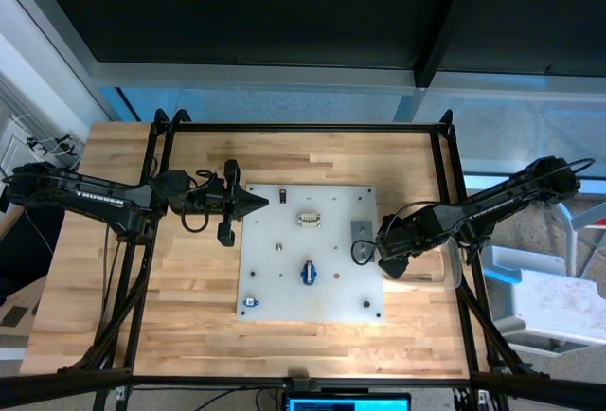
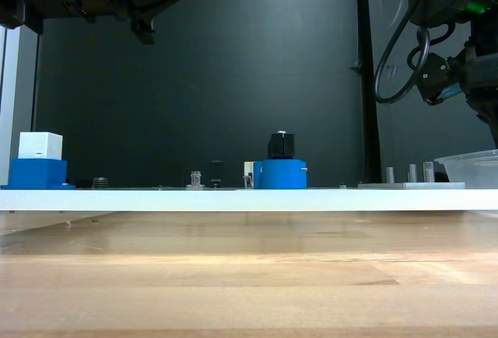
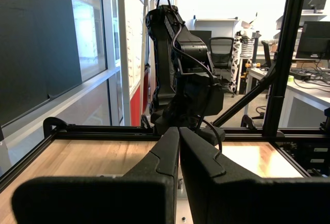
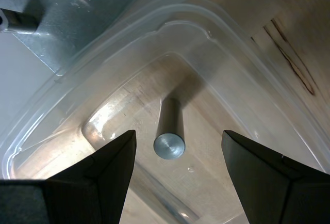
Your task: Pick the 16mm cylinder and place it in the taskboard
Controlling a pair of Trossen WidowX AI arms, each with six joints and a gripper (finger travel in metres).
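One 16mm cylinder (image 4: 169, 131) lies under spread right tool (image 1: 390, 268); left tool (image 3: 179, 133) closed aloft.

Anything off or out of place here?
Nothing stands out. The 16mm cylinder sits in the clear bin, right gripper open over it; left gripper shut, high above the left edge of the taskboard.

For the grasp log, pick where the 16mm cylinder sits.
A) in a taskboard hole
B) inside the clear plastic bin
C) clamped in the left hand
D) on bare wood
B: the 16mm cylinder rests inside the clear plastic bin, just under the open right hand; the left hand, shut, hangs raised over the left edge of the taskboard.
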